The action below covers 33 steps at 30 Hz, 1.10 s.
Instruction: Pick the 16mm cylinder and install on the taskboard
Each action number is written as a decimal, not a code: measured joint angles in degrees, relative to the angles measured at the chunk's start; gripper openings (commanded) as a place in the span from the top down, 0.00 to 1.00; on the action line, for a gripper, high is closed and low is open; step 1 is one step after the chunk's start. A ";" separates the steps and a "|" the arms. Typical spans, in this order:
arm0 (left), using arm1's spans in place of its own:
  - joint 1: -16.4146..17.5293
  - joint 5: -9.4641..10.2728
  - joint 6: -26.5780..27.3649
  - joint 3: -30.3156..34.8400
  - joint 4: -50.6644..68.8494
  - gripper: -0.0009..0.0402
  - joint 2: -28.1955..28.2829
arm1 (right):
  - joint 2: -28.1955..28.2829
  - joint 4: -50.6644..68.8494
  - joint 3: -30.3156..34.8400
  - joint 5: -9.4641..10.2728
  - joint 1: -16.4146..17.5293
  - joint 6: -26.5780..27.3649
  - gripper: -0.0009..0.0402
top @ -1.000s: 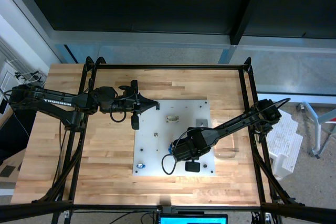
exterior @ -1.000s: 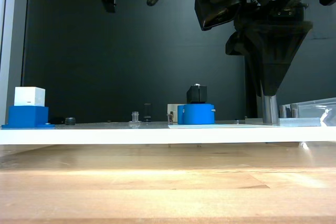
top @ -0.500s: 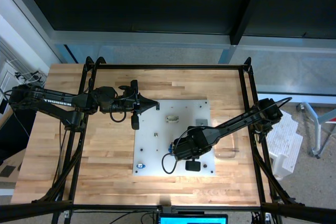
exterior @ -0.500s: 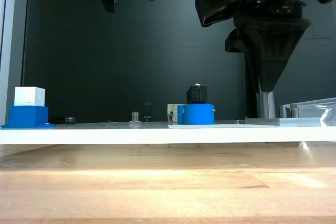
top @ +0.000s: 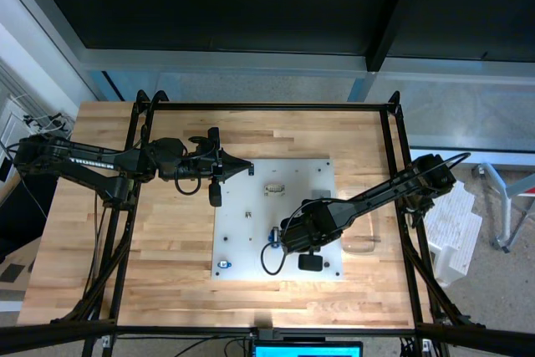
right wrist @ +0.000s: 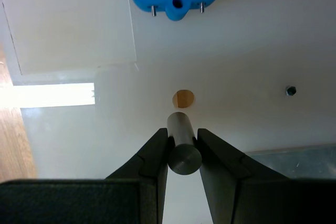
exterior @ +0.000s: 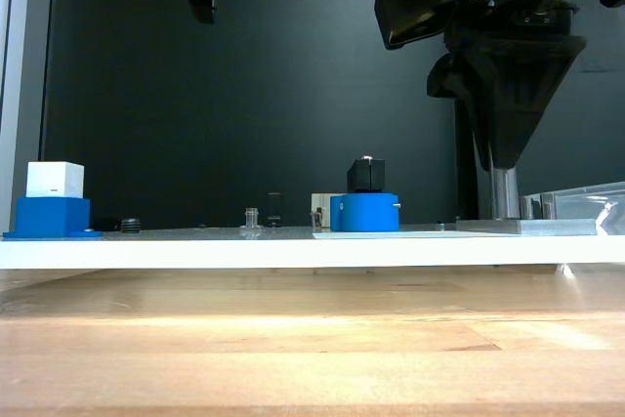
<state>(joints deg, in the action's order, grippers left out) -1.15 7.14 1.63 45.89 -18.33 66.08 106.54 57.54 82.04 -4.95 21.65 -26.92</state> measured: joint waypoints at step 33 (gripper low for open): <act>0.00 -0.02 0.00 0.00 0.02 0.98 0.00 | 0.24 -3.28 -1.05 0.46 -1.77 -2.69 0.98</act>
<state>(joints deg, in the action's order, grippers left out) -1.15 7.11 1.63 45.89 -18.31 66.08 106.78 54.26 80.99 -4.49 19.88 -29.61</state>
